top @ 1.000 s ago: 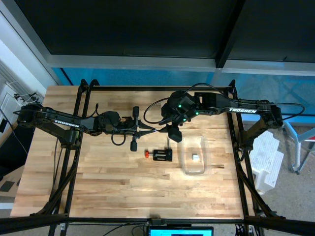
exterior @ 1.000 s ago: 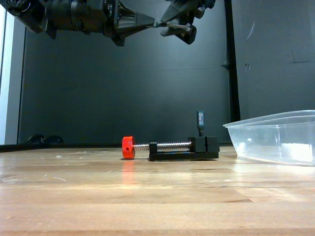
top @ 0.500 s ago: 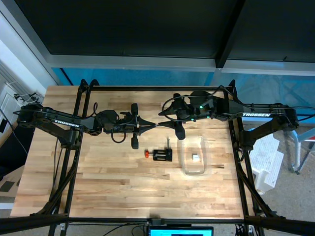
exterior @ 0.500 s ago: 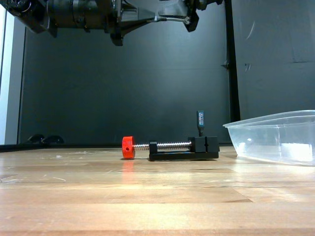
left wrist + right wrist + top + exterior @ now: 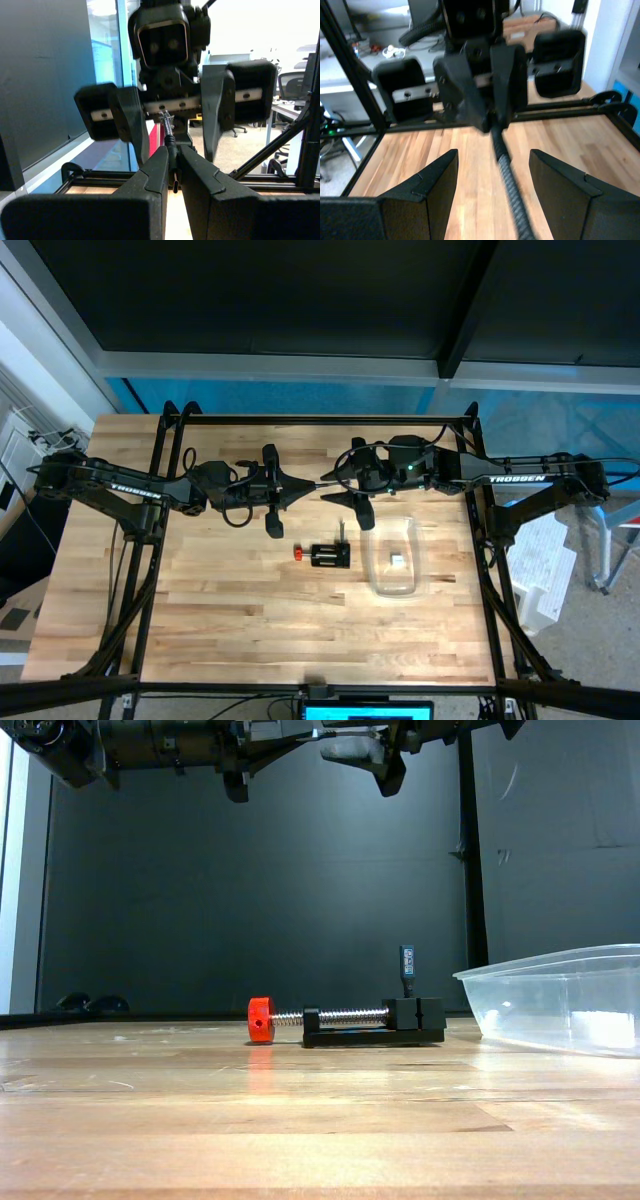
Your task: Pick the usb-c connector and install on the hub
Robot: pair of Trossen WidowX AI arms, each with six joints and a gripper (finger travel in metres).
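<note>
- Both arms are raised high above the surface [image 5: 220, 610], reaching in toward each other over its far half, their tips close together.
- The left tool [image 5: 288, 488] points toward the right arm, and its fingers [image 5: 150, 175] are pressed together on the usb-c connector [image 5: 176, 181], whose dark plug end pokes out between them.
- A thin braided cable [image 5: 507, 175] runs from that pinch across the gap toward the right arm.
- The right tool [image 5: 345, 487] faces the left one head-on with its fingers [image 5: 427, 185] spread wide. The cable passes through the open space between them and touches neither finger.
- From here I cannot tell where the far end of the cable goes.
- The hub [image 5: 330, 556] lies flat on the surface, well below both tools and a little nearer to me, with its red-orange knob [image 5: 298, 553] toward the left arm.
- A small dark post [image 5: 407, 965] stands upright at the hub's end away from the knob.
- Just beside the hub, on the right arm's side, sits a clear plastic tray [image 5: 413, 540] with a small white piece [image 5: 397, 559] inside.
</note>
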